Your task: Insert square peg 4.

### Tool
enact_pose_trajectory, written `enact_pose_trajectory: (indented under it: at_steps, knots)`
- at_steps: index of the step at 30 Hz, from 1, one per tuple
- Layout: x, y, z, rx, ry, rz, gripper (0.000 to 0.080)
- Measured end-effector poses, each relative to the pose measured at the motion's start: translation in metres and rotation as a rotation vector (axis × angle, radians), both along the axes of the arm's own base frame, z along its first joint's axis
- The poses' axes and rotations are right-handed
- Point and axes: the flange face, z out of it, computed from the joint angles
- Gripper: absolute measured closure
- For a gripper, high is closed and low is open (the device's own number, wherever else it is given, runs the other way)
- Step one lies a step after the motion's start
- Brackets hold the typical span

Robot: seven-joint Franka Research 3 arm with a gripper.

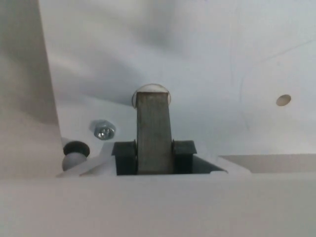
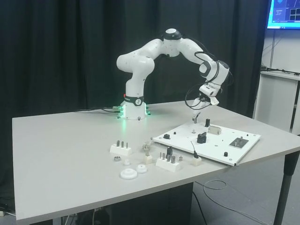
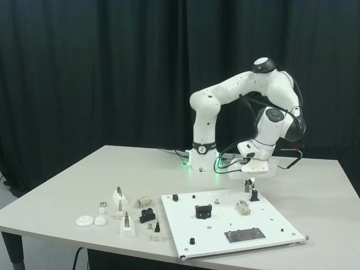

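Fingers clamped on the square peg, one black pad on each flat side, peg held with its long axis running straight out from the fingertips, so pointing down at the white board. Free end of the peg right over a round, pale-rimmed hole in the board; touching or a little above, cannot tell. Square section against that round rim looks like the thing to watch: probably a straight downward push, with the peg's flats squared to the hole first. Just beside the hole, a small bolt head and a black knob, both close enough to foul a finger if the approach drifts. Further off, a second small hole with bare board between. From the room views, fingers hanging over the far part of the board, a black block and a grey plate nearer, well apart. Spare pieces on the tabletop left of the board, out of the way
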Motion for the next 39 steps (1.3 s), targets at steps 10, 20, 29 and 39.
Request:
enact_pose_trajectory:
  at_steps: [10, 20, 29, 39]
  knots:
    - [-0.002, 0.003, -0.001, -0.018, -0.017, -0.004, 0.0651]
    - [-0.002, 0.004, -0.001, -0.021, -0.017, -0.001, 0.0651]
    - [0.004, 0.005, 0.003, -0.037, -0.025, 0.012, 0.0329]
    - [0.014, 0.01, 0.018, -0.061, -0.031, 0.044, 0.0079]
